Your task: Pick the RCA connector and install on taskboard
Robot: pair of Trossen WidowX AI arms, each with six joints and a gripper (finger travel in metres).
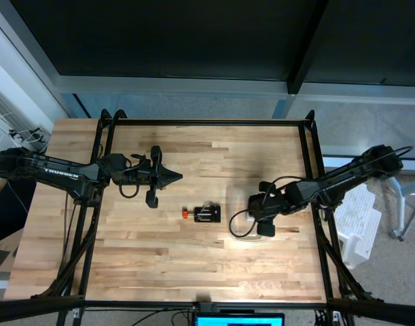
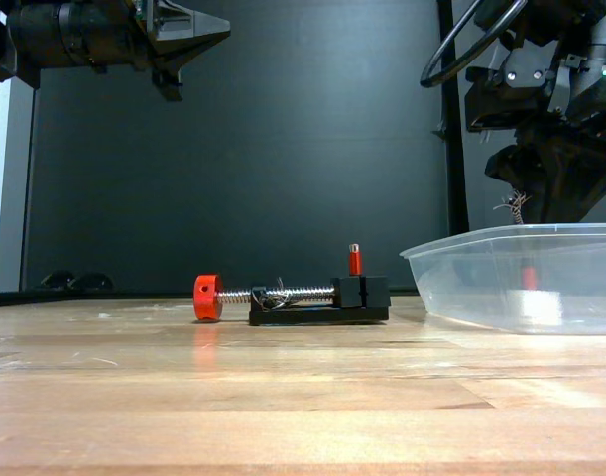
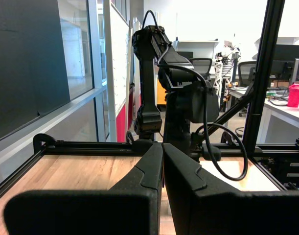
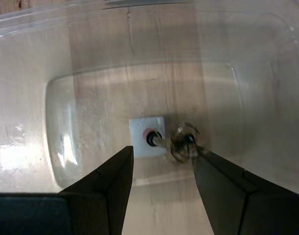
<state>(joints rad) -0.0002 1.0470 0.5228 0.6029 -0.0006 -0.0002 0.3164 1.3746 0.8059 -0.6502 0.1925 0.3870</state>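
Right gripper: down in the clear plastic tray, fingers spread wide, nothing gripped.

RCA connector: on the tray floor just past the fingertips, in line with the gap and nearer one finger than the other. It touches neither, as far as I can see. It has a small white square base with a round socket and a reddish centre. In the low view it shows through the tray wall, a red barrel standing upright on the white base, below the fingers.

Tangle of thin wire: blurred, just off the other fingertip. The low view puts it beside the fingers, above the tray rim. Can't tell what it's attached to.

Left gripper: fingers pressed together, holding nothing. It is high above the wooden table, pointing across at the right arm, well apart from everything.

Taskboard: black block flat on the table, outside the tray, between the two sets of fingers and nearer the right ones. Red-orange knob sits on a threaded screw at the end toward the left arm. A short red post stands upright at the other end. Both sets of fingers are clear of it.
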